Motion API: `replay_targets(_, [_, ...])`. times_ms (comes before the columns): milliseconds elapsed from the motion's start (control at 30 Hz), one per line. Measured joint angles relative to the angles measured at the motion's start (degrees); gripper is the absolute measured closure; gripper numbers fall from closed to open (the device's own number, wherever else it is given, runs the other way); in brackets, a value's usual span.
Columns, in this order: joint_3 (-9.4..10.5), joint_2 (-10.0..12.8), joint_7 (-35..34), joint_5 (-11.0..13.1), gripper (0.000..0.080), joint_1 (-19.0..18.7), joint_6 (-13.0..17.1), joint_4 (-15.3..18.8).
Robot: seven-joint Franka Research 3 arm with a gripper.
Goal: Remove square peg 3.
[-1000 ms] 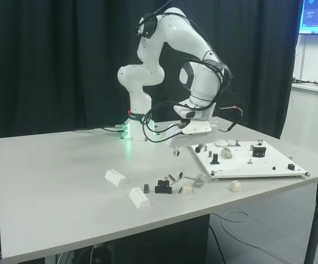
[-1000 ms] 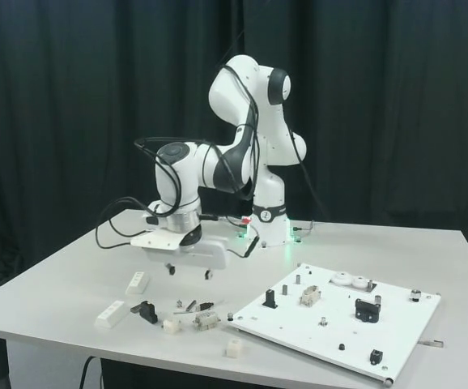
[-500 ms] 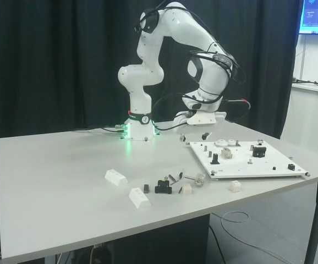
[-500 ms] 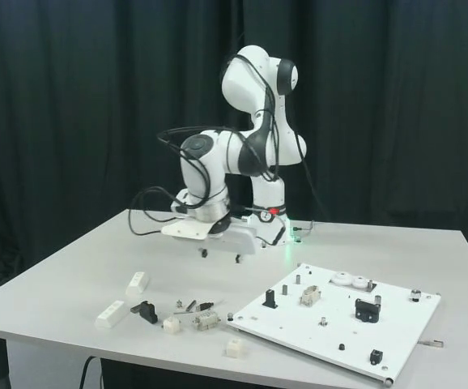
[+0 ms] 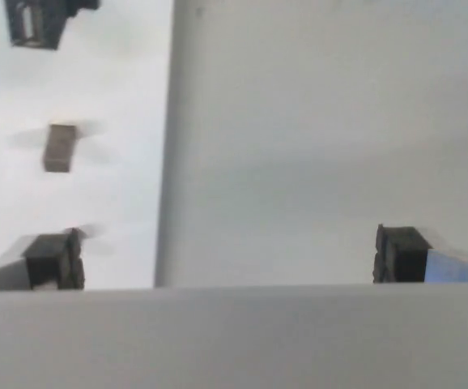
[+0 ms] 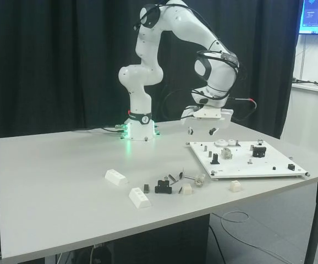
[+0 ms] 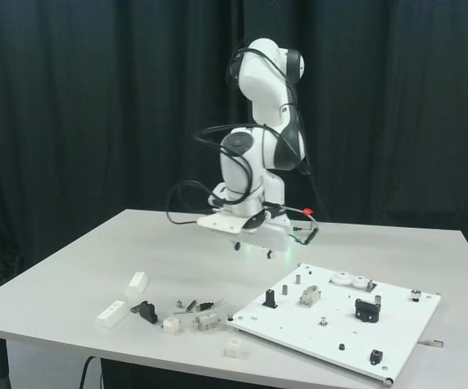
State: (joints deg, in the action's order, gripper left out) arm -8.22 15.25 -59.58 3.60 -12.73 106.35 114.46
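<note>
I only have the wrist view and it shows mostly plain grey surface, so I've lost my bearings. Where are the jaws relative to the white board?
Observer: They hang in the air over the grey table, just off the corner of the flat white assembly board that lies nearest the white arm's base. They touch nothing.
Operator: Is anything lying loose outside my view?
Observer: Yes. A cluster of small parts lies on the table in front of the board, among them two white blocks and a black bracket.
Operator: What stands on the board farther along?
Observer: A black block fixture and several small upright pegs. I cannot tell which of them is square peg 3.
</note>
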Motion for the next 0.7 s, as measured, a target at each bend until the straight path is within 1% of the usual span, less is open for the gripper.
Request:
replay_targets(167, [1.40,-1.9,-4.7,0.3,0.0003,-1.1,4.5,3.9])
replay_targets(333, [2.06,-3.0,-7.0,0.9,0.0003,-2.3,9.7,7.4])
replay_targets(567, [2.14,-3.6,-8.3,2.0,0.0003,-3.7,16.1,11.4])
replay_targets(700, [2.14,-3.6,-8.3,2.9,0.0003,-4.3,19.3,13.3])
